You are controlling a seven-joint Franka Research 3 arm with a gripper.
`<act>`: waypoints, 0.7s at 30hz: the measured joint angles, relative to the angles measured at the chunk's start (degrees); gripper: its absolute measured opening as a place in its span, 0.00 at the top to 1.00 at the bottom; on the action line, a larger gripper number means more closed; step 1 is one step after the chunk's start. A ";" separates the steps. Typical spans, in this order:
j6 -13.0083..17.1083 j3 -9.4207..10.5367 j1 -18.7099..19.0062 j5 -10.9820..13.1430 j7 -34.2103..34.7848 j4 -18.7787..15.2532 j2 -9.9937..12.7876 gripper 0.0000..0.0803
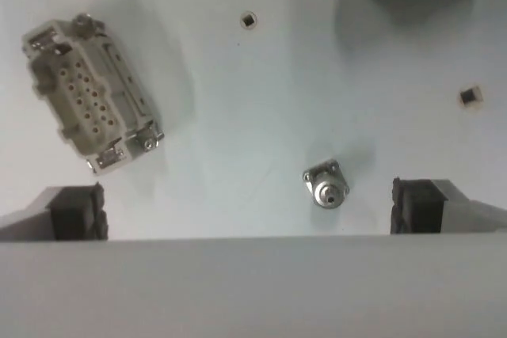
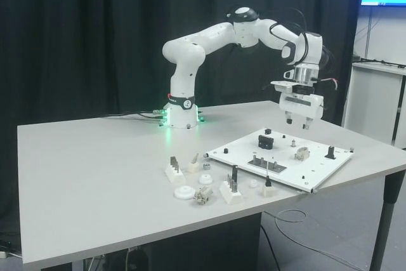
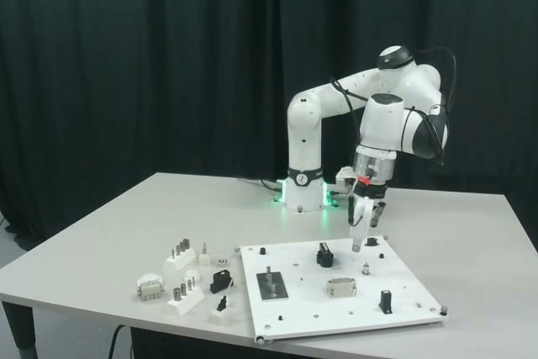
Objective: Pick D-SUB.
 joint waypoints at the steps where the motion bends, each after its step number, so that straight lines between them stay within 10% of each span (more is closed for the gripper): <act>1: 0.01 -0.06 0.00 -0.14 -0.35 0.01 0.00 0.00; 21: 0.05 -0.60 0.13 -1.38 -4.43 0.33 0.00 0.00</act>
